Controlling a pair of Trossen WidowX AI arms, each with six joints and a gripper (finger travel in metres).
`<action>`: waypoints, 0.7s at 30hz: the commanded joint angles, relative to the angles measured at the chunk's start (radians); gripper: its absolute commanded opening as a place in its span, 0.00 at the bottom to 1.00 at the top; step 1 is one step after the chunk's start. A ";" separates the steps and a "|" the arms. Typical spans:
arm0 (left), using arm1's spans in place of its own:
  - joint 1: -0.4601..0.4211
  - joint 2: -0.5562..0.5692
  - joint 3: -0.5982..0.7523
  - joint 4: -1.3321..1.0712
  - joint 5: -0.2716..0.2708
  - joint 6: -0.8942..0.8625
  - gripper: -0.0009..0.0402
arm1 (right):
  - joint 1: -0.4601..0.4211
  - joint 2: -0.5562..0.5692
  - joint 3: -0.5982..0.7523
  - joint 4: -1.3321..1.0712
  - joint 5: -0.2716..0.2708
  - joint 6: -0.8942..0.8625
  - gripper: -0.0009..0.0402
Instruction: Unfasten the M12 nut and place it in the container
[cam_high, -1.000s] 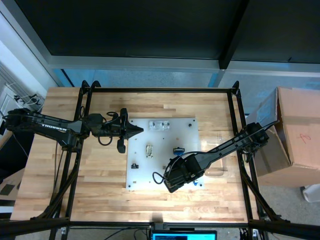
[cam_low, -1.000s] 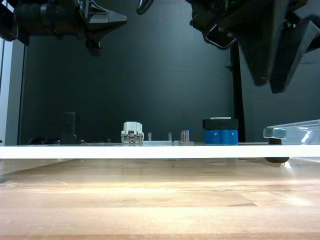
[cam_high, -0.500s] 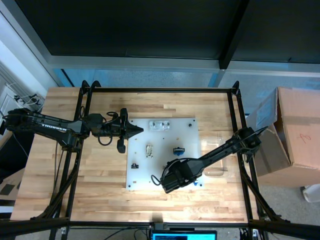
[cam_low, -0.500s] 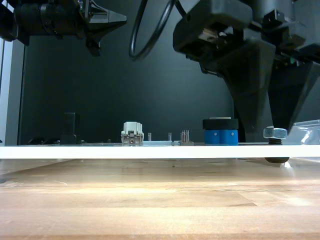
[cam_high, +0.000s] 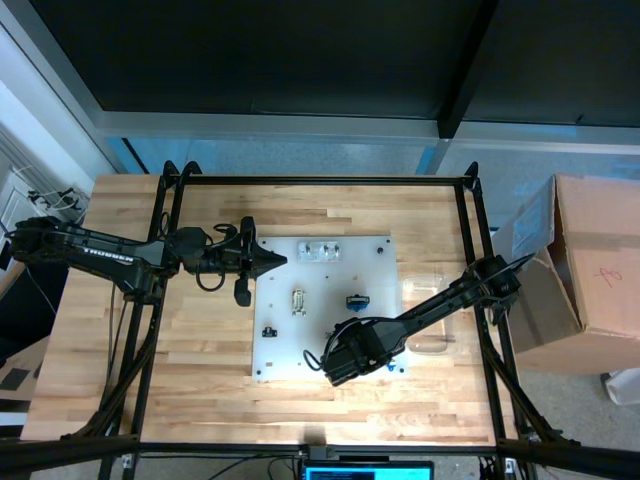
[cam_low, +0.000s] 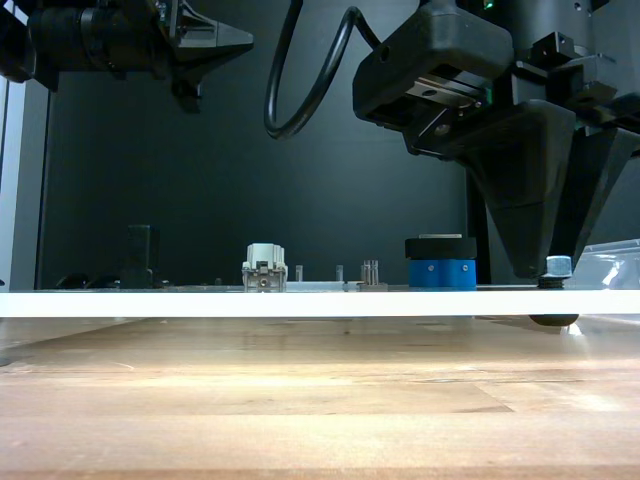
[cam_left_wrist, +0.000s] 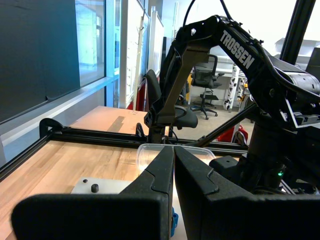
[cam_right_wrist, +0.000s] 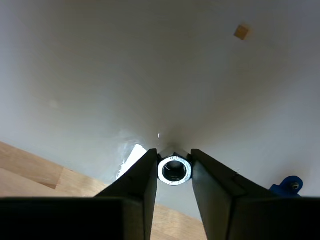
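**Task item.** The M12 nut (cam_right_wrist: 174, 170) is small and bright silver. Seen end-on from my right wrist, it is a ring with a dark bore and a thin rim that catches the light. In the low view it sits on top of its short black stud (cam_low: 557, 283) at the near right edge of the white board (cam_high: 280, 352). I record it as on its stud. It is not in the clear container (cam_low: 612, 252), which lies just past the board's right edge.

**Right hand** (cam_right_wrist: 174, 154). It is down over the stud and points at the board. Its two black fingers (cam_right_wrist: 142, 182) press on opposite sides of the nut, clamped on it.

**Left hand** (cam_high: 272, 260). It is held high above the board's far left part, well apart from the nut. Its fingers (cam_left_wrist: 155, 175) lie together with only a hairline seam between them.

**Writing.** "TROSSEN" in white capitals runs along the right arm (cam_left_wrist: 240, 45), read in the left wrist view. The same word shows on the left arm (cam_high: 100, 255) in the high view. A cardboard box (cam_high: 590, 270) beside the table (cam_high: 200, 385) carries a red mark that I cannot read.
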 joint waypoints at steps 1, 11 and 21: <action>0.000 0.000 0.000 0.001 0.000 0.000 0.02 | 0.000 0.001 -0.001 0.005 0.000 -0.011 0.13; 0.000 0.000 0.000 0.000 0.000 0.000 0.02 | 0.000 -0.005 -0.001 -0.003 0.000 -0.281 0.03; 0.000 0.000 0.000 0.000 0.000 0.000 0.02 | 0.000 -0.029 -0.001 -0.014 -0.002 -0.816 0.03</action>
